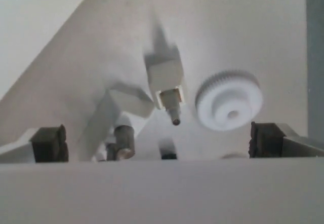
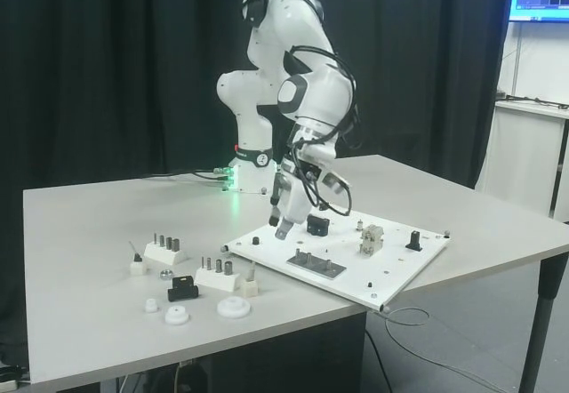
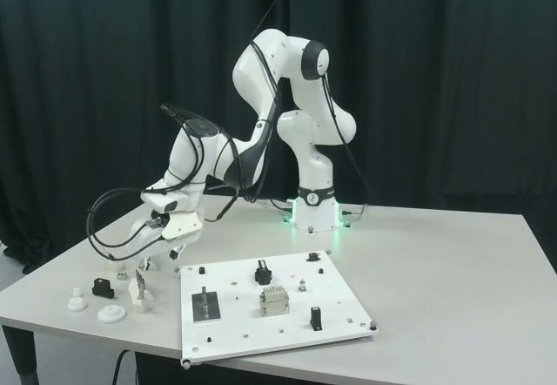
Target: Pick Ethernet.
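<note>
The gripper (image 1: 157, 143) hangs with jaws spread wide and empty; the Ethernet plug (image 1: 166, 84) lies on the grey table (image 1: 243, 31) between them, just beside a white gear (image 1: 229, 100)

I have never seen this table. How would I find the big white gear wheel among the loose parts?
Start at the white board in front of the arm, then look on the grey table off the board's corner, where small loose parts lie. The white gear is there, close to a small white block with a pin. It alone is a wide, flat toothed disc with a raised hub.
</note>
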You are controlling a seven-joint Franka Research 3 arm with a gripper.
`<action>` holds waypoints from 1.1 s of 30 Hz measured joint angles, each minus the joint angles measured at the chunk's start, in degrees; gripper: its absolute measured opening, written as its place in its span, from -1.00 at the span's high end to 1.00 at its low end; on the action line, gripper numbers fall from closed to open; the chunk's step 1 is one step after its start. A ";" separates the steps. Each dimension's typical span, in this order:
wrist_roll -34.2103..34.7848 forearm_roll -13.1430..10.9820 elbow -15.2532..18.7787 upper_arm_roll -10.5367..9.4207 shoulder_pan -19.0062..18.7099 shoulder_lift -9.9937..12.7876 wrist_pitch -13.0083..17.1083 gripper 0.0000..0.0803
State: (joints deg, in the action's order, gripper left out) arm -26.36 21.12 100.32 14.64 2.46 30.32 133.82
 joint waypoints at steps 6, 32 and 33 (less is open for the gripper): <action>-1.67 1.53 -2.35 -0.22 0.57 2.41 0.00 -0.99; -6.12 5.29 -12.38 -3.20 5.47 12.49 -1.49 -0.99; -6.13 5.35 -12.48 -3.20 5.52 12.64 -1.65 -0.99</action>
State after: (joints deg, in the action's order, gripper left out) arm -32.48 26.47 87.83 11.44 7.98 42.96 132.18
